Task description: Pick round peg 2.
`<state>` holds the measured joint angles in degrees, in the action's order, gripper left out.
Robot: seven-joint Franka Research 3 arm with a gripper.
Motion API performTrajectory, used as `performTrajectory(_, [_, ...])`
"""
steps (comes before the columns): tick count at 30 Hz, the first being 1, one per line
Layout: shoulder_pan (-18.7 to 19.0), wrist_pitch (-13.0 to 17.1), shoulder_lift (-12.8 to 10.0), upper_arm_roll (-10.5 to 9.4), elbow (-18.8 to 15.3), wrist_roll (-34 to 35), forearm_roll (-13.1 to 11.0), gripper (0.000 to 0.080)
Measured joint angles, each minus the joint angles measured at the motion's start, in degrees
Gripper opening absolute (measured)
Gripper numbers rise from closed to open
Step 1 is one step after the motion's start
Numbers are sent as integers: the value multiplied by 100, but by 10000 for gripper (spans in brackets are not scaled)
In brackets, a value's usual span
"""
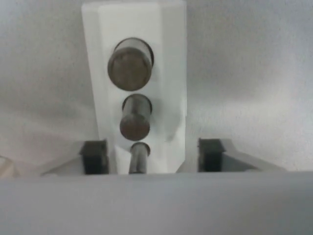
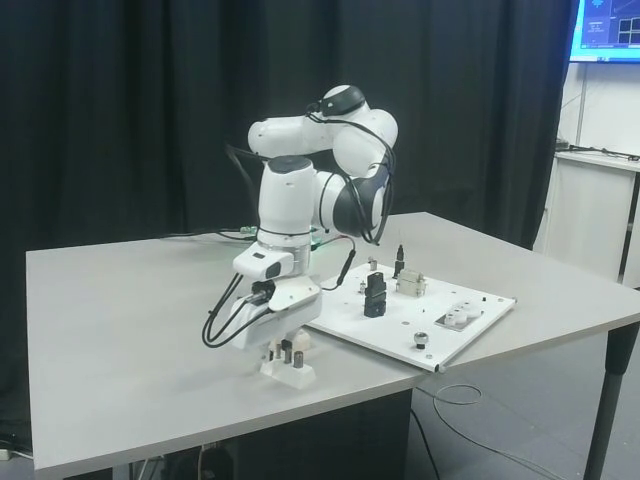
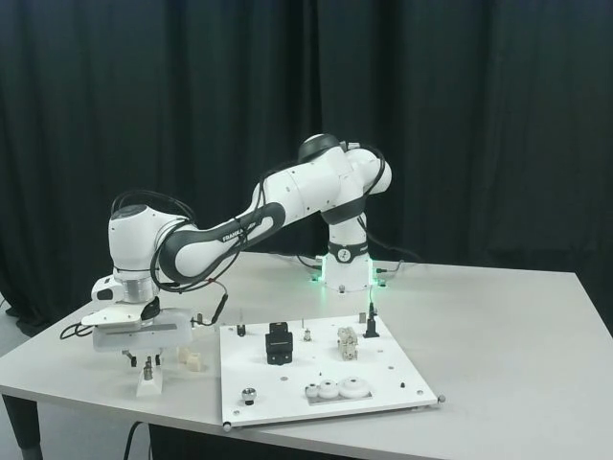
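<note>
So my end effector point(image 1: 151, 156) is open right now, both black fingertips point(image 1: 94, 156) spread wide with nothing pinched between them. It's hanging low over the white peg holder point(image 1: 168, 73), which sits on the grey table point(image 2: 120, 310) near the front edge.

From the wrist view, three round pegs stand upright in a row in that holder. The thinnest one point(image 1: 139, 155) is the closest to me, sitting in the gap between my fingertips but nearer one of them, not touching either as far as I can tell. Just past it is round peg 2 point(image 1: 135, 117), the medium one, in the middle slot. Beyond that is the fattest peg point(image 1: 130, 66) at the far end of the holder.

In the second room view, another small white block point(image 3: 192, 360) rests on the table just beside the holder. Further out there's the white assembly board point(image 2: 470, 335) with a black block point(image 2: 374, 295), a couple of white gear-like rounds point(image 2: 460, 317) and a few small upright bits on it. Behind it all, black curtains point(image 3: 479, 115).
</note>
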<state>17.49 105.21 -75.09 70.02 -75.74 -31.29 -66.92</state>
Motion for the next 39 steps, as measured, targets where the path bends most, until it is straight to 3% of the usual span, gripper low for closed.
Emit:
performTrajectory(1, [-1,-1,1,0,7,10,4,379])
performTrajectory(7, [-1,-9,8,0,26,48,15,379])
performTrajectory(8, [-1,-12,9,0,27,48,16,217])
performTrajectory(12, [-2,-28,16,0,30,49,17,217])
performTrajectory(13, [-2,-32,17,0,30,49,17,67])
performTrajectory(25, [-16,-158,50,0,32,94,81,70])
performTrajectory(39, [-63,-629,203,117,121,214,231,70])
